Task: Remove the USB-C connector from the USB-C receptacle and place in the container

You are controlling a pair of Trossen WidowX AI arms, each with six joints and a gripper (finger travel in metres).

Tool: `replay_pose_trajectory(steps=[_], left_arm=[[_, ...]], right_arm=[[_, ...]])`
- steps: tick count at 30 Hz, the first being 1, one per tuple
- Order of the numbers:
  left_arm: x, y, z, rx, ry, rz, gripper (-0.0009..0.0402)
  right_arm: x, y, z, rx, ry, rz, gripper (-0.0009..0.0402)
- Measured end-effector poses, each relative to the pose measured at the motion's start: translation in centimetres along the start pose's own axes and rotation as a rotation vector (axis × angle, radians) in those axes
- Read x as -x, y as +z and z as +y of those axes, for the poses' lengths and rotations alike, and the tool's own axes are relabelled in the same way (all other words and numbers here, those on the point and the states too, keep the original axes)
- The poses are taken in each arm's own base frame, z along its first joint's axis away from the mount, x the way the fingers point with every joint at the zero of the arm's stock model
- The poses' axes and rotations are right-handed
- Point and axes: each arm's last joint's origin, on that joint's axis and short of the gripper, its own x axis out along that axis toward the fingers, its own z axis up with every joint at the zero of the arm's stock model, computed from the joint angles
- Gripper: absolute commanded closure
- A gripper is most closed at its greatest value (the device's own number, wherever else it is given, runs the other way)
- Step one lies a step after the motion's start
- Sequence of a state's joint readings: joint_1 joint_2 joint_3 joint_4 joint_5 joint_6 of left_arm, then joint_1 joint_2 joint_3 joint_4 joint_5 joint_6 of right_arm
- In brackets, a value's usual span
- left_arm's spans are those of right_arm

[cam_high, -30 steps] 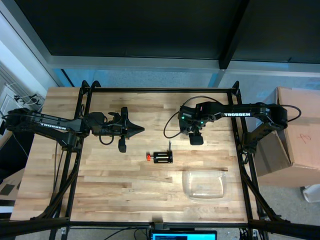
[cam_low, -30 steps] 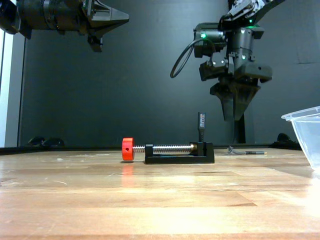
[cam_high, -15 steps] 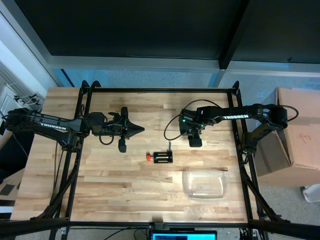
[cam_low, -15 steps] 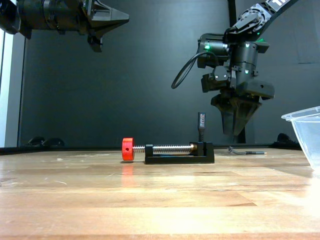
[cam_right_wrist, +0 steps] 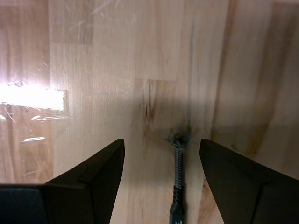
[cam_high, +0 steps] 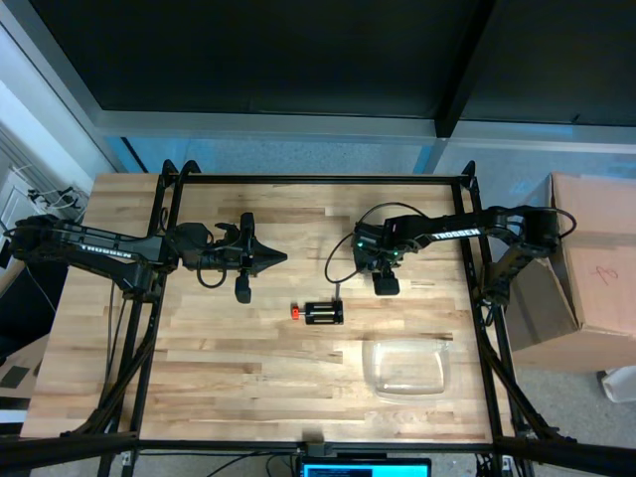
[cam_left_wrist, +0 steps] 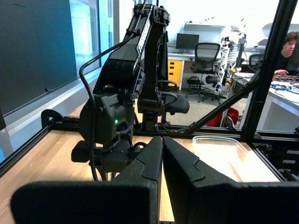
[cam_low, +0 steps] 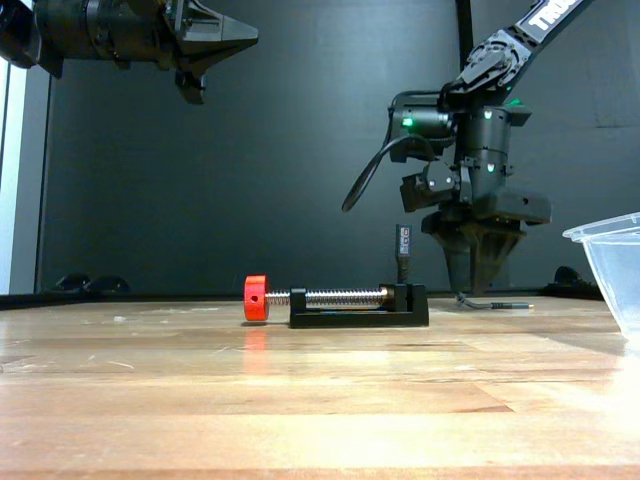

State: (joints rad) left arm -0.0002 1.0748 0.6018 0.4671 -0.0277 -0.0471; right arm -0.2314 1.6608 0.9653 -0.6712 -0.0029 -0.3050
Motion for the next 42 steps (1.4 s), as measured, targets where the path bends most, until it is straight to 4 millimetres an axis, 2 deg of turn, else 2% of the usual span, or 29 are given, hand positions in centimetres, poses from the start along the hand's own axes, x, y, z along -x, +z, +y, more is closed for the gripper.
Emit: replay_pose_trajectory(steps=[10, 20, 29, 35, 42], left_arm=[[0.0, 0.0, 0.0, 0.0, 0.0, 0.0, 0.0393], [0.0, 0.0, 0.0, 0.0, 0.0, 0.0, 0.0393], [0.0, 0.0, 0.0, 0.0, 0.0, -0.001, 0.0393], [0.0, 0.0, 0.0, 0.0, 0.0, -0.001, 0.0393], [0.0, 0.0, 0.0, 0.0, 0.0, -0.001, 0.0393]], right_arm=[[-0.2, -0.1, -0.2, 0.008, 0.0, 0.004, 0.0172], [-0.3, -0.4, -0.7, -0.007, 0.018, -0.002, 0.0221], [-1.1, -0.9, -0.6, -0.008, 0.014, -0.013, 0.0237], [-1.2, -1.1, -0.5, -0.008, 0.015, -0.012, 0.0279], [-1.2, -1.0, -0.6, -0.009, 0.004, -0.019, 0.0358]])
